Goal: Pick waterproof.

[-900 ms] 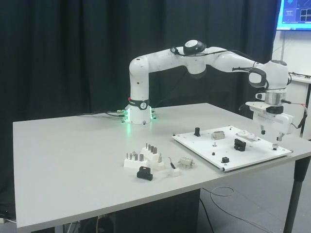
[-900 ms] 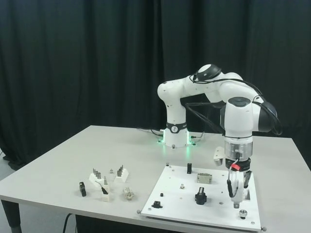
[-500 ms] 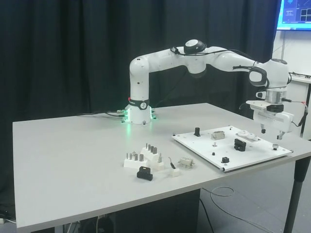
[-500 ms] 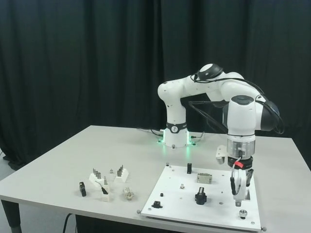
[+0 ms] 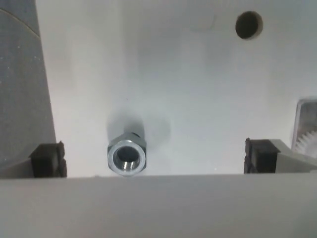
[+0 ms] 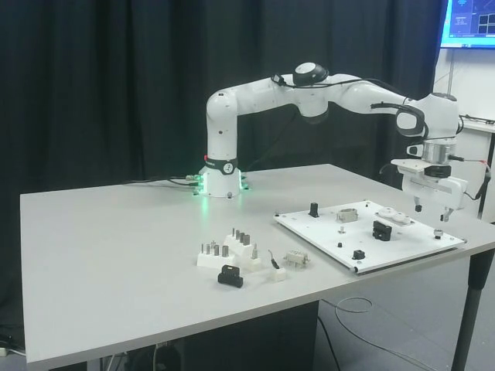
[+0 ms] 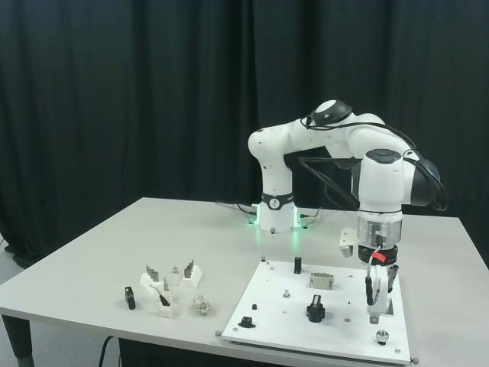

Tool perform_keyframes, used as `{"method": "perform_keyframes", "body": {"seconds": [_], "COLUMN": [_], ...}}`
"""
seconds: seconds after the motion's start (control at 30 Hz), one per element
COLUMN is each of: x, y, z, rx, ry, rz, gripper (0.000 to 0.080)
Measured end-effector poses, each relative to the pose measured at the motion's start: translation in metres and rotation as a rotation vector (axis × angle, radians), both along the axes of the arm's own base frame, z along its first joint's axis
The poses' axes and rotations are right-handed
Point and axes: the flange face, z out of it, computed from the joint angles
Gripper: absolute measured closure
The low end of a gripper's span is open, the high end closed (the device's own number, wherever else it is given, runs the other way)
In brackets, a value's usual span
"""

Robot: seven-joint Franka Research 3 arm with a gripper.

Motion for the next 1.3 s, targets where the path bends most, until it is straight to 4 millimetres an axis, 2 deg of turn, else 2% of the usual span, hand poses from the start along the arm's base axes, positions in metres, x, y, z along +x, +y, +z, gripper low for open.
{"method": "perform_keyframes", "body": {"seconds": [0.7,1.3], "x": [0.0,-0.003], "y": [-0.001,0.017], "z": [0.0,0.007], "rx": [-0.108,-0.191], "ry": [-0.02,-0.024], "rz": [0.156,0.346], "gripper": [0.0003,0.0003]}}
